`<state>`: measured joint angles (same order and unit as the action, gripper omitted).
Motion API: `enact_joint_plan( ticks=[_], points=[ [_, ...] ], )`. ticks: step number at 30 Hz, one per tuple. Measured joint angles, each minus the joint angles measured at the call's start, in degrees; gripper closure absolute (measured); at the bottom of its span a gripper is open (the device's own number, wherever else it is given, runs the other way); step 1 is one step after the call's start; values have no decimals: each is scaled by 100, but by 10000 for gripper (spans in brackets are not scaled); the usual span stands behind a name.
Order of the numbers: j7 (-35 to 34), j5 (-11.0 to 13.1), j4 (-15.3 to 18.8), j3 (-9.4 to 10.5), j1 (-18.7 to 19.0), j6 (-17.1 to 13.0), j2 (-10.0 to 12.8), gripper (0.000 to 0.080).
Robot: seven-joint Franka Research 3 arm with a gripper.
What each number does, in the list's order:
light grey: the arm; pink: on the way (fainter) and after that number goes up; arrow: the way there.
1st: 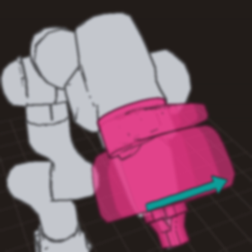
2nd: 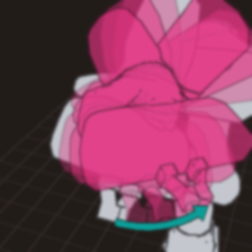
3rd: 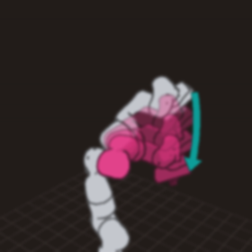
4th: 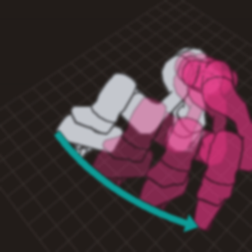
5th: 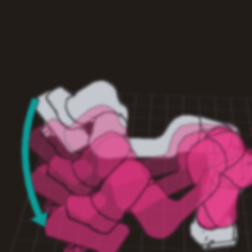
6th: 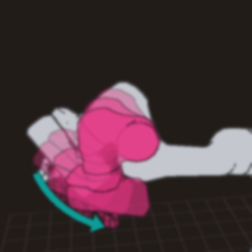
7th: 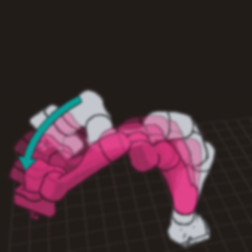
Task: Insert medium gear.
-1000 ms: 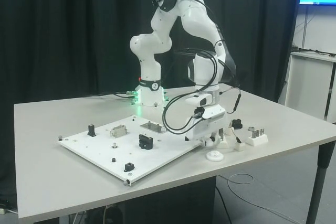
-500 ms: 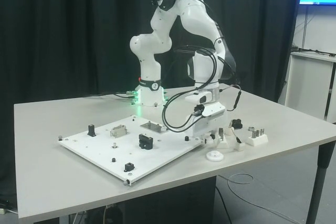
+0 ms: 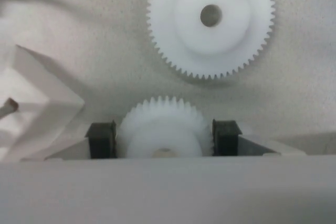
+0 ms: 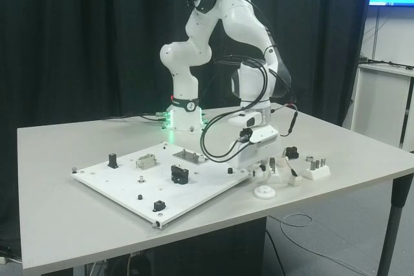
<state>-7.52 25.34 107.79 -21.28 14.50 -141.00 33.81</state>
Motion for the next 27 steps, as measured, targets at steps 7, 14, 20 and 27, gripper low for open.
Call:
enact_joint_plan(
  ticks=[7, 14, 20, 27],
  points=[
    [0, 0, -6, -5, 0, 19, -11, 406],
    [7, -42, -5, -64, 2, 166, -58, 406],
    [14, -233, 10, -181, 13, 387, -133, 406],
    [68, -509, 95, -309, 12, 683, -299, 406]
  ],
)
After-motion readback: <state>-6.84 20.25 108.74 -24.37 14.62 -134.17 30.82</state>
